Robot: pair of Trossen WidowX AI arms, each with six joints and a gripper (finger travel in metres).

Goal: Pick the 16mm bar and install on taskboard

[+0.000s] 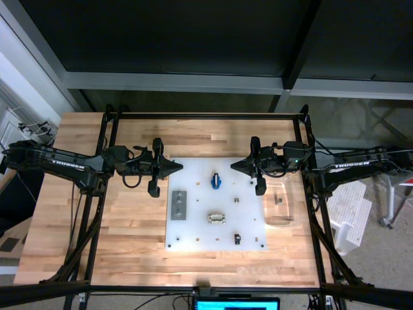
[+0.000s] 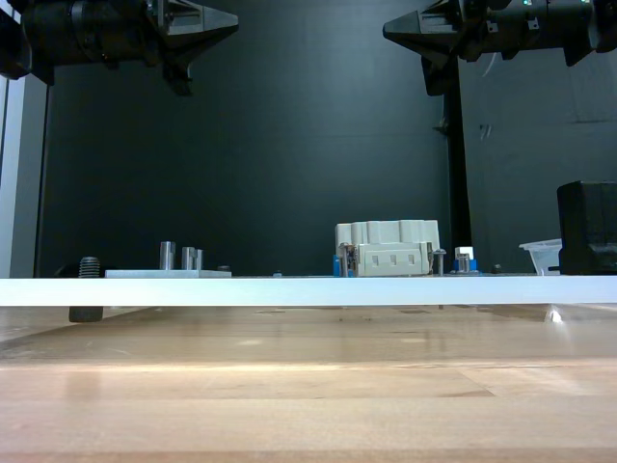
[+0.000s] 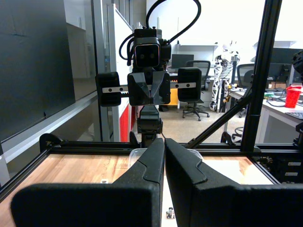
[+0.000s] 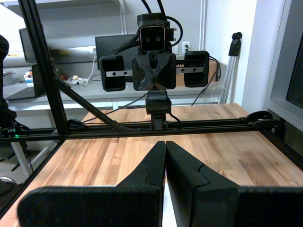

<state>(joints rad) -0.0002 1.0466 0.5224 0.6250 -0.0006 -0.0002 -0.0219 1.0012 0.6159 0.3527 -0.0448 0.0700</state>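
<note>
My left gripper (image 1: 180, 168) hangs shut and empty high over the left edge of the white taskboard (image 1: 193, 239). My right gripper (image 1: 234, 165) hangs shut and empty over the board's right part, facing the left one. Both show high above the board in the low view, left gripper (image 2: 234, 19) and right gripper (image 2: 387, 29). A grey plate (image 1: 178, 205) with short upright pegs (image 2: 183, 258) sits on the board's left. A small metal piece (image 1: 279, 200), possibly the 16mm bar, lies in the clear tray (image 1: 288, 216) right of the board; I cannot tell for sure.
A blue part (image 1: 215, 180), a beige connector (image 1: 217, 219) and a small black part (image 1: 238, 239) sit on the board. Black frame posts (image 1: 103, 148) stand at both sides of the wooden table (image 1: 97, 232). A laptop (image 1: 236, 303) sits at the near edge.
</note>
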